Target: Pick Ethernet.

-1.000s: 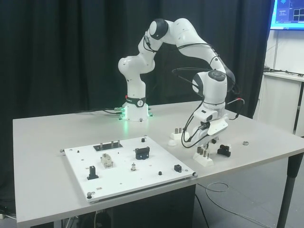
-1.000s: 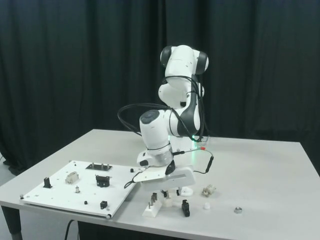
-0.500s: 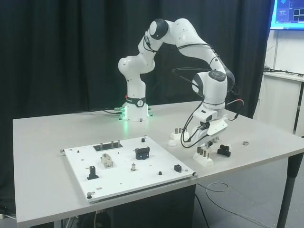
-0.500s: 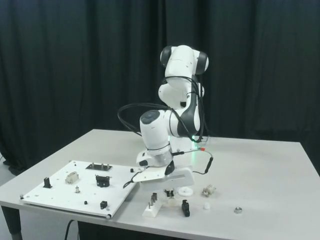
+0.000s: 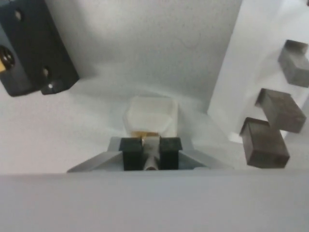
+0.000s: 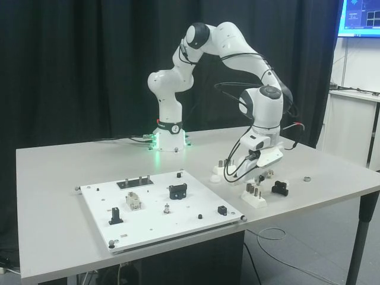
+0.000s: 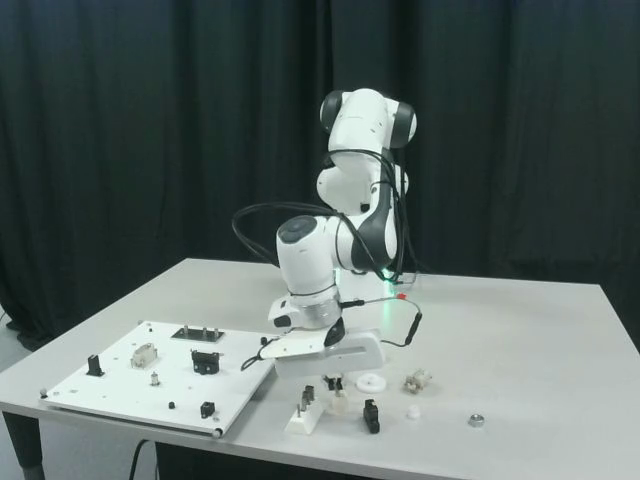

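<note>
From my seat, the gripper (image 5: 151, 152) works in a tight pocket, its fingers pinched on a clear connector (image 5: 150, 117). A black block (image 5: 30, 46) crowds one side and a white holder (image 5: 253, 72) with grey pegs (image 5: 264, 141) walls the other. The bare grey table (image 7: 530, 340) beyond is open. The white board (image 6: 155, 208) stands well apart, though clearance beneath the wrist is hard to judge.

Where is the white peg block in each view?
Wrist view: white peg block beside the hand shut on the clear plug.
First room view: block on the table, right of the white board.
Second room view: block near the table's front edge.
Shared landmark: the black part.
</note>
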You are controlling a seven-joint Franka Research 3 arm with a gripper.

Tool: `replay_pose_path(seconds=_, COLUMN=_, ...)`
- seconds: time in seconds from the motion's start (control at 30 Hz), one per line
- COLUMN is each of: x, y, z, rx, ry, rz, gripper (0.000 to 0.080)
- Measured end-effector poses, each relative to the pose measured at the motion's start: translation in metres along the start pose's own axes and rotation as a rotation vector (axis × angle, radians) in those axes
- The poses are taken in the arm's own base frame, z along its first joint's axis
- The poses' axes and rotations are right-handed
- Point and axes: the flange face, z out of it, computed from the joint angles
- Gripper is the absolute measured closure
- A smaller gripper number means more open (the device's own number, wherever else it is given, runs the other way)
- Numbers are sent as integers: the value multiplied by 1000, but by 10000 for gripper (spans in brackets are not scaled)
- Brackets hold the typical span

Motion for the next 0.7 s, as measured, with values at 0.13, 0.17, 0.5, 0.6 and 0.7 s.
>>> replay_pose_path(seconds=0.13, x=0, y=1, z=-4, rx=3, ry=3, rz=4, gripper=731)
replay_pose_path(seconds=0.17, x=0, y=1, z=-5, rx=4, ry=3, rz=4, gripper=731)
replay_pose_path(seconds=0.5, x=-2, y=0, z=-16, rx=15, ry=6, rz=9, gripper=733)
replay_pose_path(seconds=0.6, x=-3, y=-1, z=-18, rx=18, ry=7, rz=10, gripper=733)
replay_pose_path(seconds=0.7, x=-3, y=-1, z=-19, rx=20, ry=8, rz=19, gripper=733)
